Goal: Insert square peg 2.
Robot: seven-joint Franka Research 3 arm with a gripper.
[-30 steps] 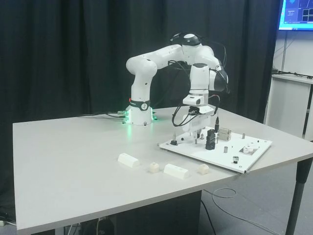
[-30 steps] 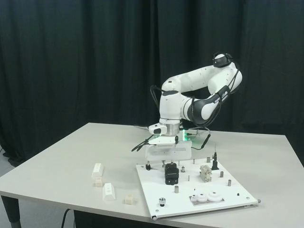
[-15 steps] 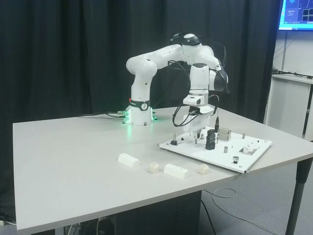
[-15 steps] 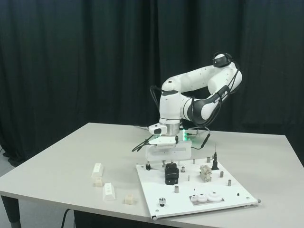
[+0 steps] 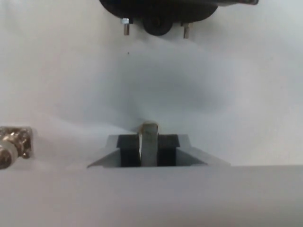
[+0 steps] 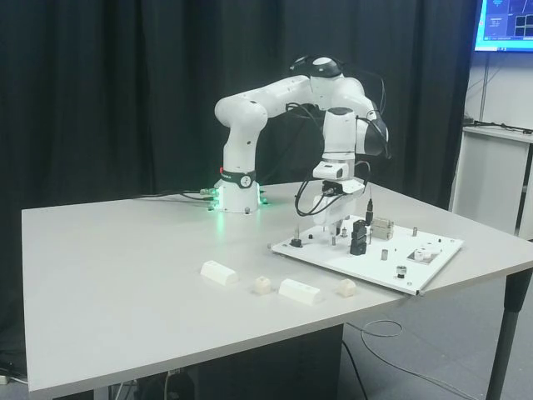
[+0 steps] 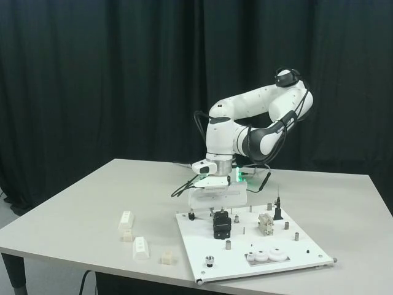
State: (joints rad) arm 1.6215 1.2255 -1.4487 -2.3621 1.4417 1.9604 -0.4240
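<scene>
The white arm [image 6: 283, 100] reached from its base at the back of the grey bench [image 6: 125, 258] down over the white task board [image 7: 245, 246]. The gripper [image 5: 149, 150] was clamped on a square peg [image 5: 149, 144], its fingers [image 5: 127, 151] pressed against the peg's two sides. In the wrist view the peg stood upright between them, close above the board's white surface. A black fixture [image 7: 220, 225] sat on the board just in front of the gripper, and a metal connector block [image 7: 265, 224] stood beside it. Two white gears [image 7: 268, 255] lay near the board's front edge. Four white blocks [image 6: 275, 287] lay on the bench, well apart from the board.
</scene>
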